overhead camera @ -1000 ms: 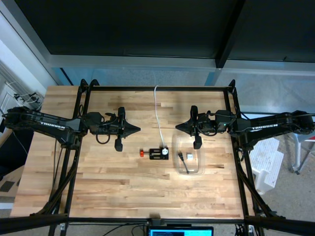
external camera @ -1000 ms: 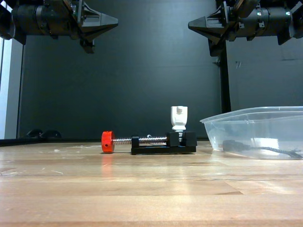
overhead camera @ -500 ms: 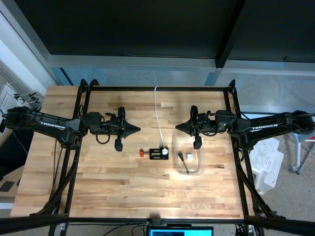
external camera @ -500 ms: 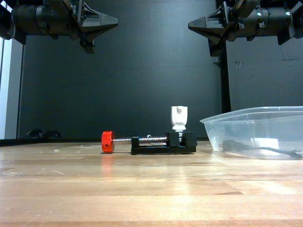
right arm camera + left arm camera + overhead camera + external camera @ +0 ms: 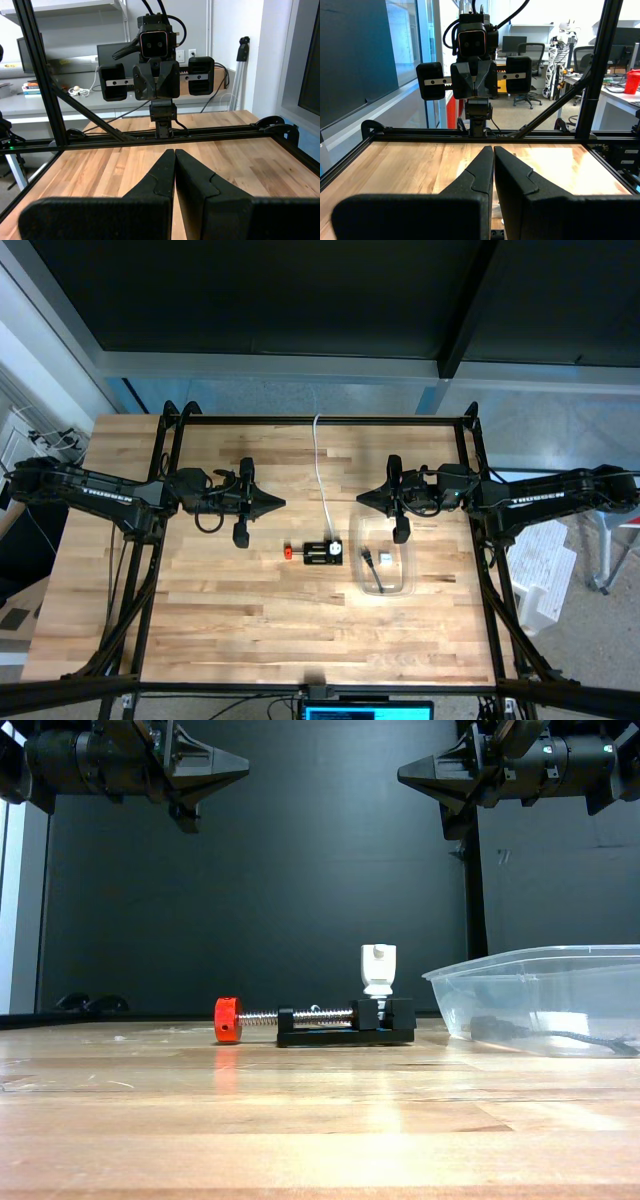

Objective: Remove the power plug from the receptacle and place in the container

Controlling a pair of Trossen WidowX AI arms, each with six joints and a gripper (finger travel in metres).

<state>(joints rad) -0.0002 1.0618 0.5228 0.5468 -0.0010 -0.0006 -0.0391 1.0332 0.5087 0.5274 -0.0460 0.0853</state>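
The power plug [image 5: 368, 558] is lying inside the container [image 5: 384, 590], beside a small white-grey cube [image 5: 386, 558] and clear of the receptacle [image 5: 322, 552]. It is sitting at about 5 o'clock from the right tool [image 5: 358, 498], the nearer one, which is hanging pinched shut and empty above the surface [image 5: 200, 620]. The left tool [image 5: 283, 504] is hanging likewise, at 11 o'clock from the receptacle.

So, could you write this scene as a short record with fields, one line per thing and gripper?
power plug: lies inside the container, out of the receptacle
container: on the table beside the receptacle; also holds a small white-grey cube
receptacle: on the table, white cable attached
left gripper: shut, empty, raised above the table
right gripper: shut, empty, raised above the table
task: looks done
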